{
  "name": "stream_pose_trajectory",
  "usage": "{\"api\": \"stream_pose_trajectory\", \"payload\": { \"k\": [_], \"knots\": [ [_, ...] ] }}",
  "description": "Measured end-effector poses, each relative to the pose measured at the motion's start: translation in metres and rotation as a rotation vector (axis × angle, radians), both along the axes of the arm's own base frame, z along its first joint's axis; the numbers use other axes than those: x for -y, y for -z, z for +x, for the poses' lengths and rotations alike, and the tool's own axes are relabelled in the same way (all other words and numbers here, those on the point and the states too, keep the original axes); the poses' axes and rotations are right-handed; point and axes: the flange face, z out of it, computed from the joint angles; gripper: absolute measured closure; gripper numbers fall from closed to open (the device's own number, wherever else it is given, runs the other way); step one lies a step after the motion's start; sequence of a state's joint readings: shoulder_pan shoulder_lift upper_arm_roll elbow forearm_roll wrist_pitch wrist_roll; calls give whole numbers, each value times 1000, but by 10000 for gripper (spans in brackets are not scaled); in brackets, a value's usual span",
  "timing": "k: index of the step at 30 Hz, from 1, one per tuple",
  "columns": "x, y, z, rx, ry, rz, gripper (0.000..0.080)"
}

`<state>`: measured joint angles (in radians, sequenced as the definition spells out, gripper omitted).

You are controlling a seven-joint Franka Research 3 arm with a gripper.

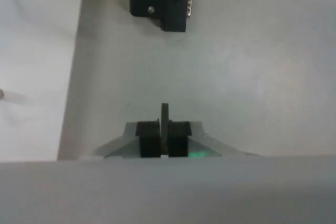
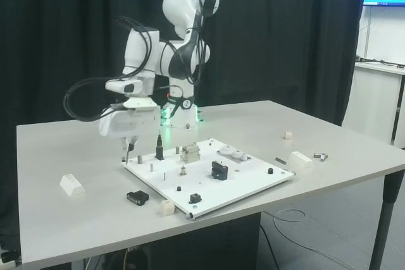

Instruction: Place square peg 1.

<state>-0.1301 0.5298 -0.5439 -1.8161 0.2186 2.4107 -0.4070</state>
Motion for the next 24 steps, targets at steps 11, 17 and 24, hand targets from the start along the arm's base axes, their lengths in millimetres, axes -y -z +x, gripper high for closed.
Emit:
{"api": "stream_pose_trajectory", "payload": {
  "k": [11,17,24],
  "knots": [
    [17,31,-3,11,-12,24,777],
    [23,43,-3,16,-19,35,777],
    [28,51,-2,22,-23,43,697]
  ]
}}
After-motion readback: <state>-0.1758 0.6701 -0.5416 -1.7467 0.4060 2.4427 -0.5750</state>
